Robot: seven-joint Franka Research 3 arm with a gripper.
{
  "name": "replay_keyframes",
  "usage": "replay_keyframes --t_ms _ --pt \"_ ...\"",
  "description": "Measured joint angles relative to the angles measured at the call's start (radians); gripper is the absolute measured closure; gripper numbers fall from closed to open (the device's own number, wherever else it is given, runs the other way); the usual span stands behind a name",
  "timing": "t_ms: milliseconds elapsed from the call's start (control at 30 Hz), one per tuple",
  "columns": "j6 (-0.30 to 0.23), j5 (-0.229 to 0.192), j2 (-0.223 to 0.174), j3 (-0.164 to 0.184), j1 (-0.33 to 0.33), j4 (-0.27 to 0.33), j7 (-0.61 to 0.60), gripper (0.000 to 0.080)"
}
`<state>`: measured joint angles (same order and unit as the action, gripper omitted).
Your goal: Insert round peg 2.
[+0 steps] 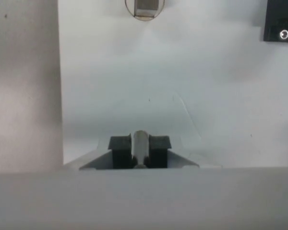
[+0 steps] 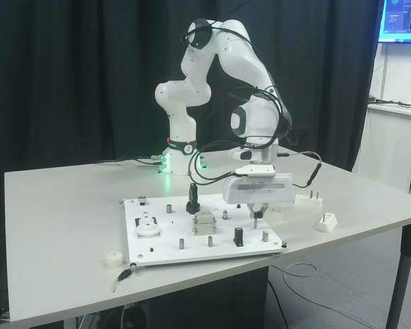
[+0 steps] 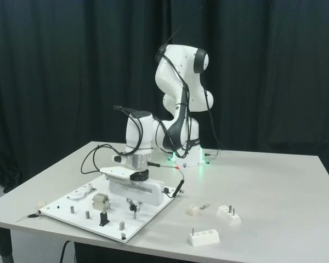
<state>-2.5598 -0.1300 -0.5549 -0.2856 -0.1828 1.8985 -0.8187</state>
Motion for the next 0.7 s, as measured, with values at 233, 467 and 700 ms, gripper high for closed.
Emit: replay_keyframes --t_ms 233,467,700 --pt "-0.011 0.0 -0.009 0.001 0.0 -0.003 0.003 0.0732" --pt "-0.008 0.004 -0.009 -0.001 0.0 -0.004 0.026 0.0732" --pt "0.028 0.01 -0.002 -0.005 0.0 -0.012 0.036 0.0573"
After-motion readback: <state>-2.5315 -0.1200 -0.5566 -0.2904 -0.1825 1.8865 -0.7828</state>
